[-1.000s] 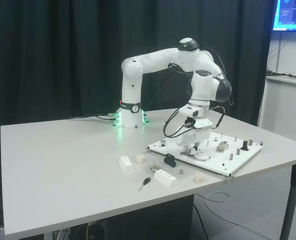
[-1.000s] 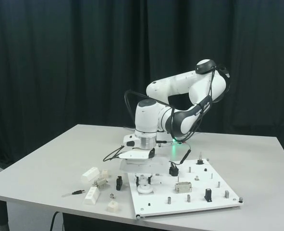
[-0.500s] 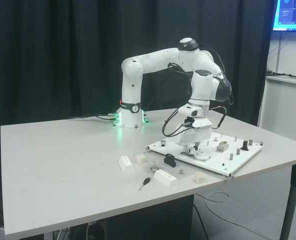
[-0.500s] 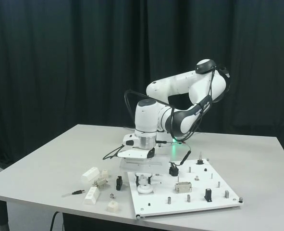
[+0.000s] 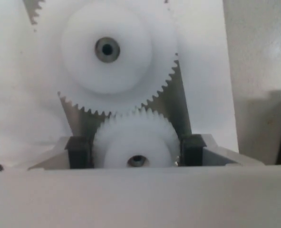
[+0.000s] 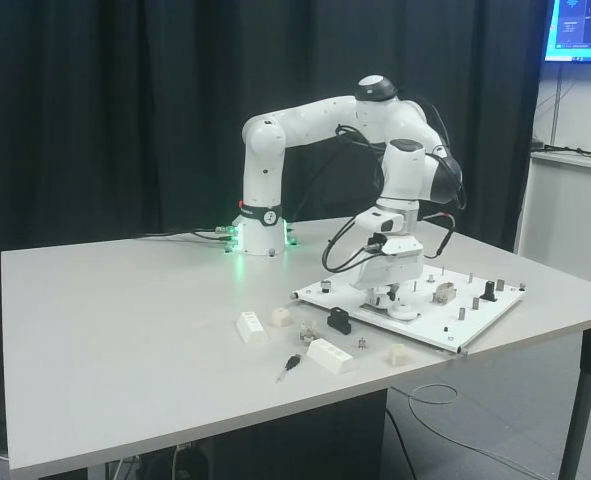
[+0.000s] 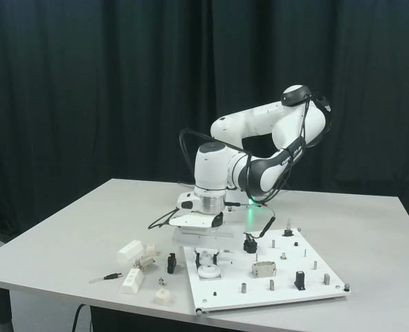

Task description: Remove medium gear.

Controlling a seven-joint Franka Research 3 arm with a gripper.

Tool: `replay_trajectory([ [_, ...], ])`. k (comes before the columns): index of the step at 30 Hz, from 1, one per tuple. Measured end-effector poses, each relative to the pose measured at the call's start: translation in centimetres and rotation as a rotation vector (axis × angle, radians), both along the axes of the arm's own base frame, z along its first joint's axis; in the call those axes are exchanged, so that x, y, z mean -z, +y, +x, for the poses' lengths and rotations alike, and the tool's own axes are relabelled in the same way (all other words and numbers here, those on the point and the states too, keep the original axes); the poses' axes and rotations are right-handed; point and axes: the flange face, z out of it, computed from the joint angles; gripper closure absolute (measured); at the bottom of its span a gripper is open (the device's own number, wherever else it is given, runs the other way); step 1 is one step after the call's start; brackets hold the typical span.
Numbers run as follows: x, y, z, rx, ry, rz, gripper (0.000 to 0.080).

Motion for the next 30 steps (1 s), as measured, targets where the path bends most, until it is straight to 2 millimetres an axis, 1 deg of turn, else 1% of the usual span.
replay_trajectory([
  [4, -0.1, 0.0, 0.0, -0.034, 0.002, 0.0, 0.0409],
  [10, -0.3, 0.1, 0.0, -0.041, 0.004, -0.006, 0.0409],
  [21, -2.4, 0.0, -0.1, -0.015, 0.006, -0.003, 0.0409],
  [30, -2.8, 0.0, -0.1, 0.007, 0.006, 0.003, 0.0409],
])
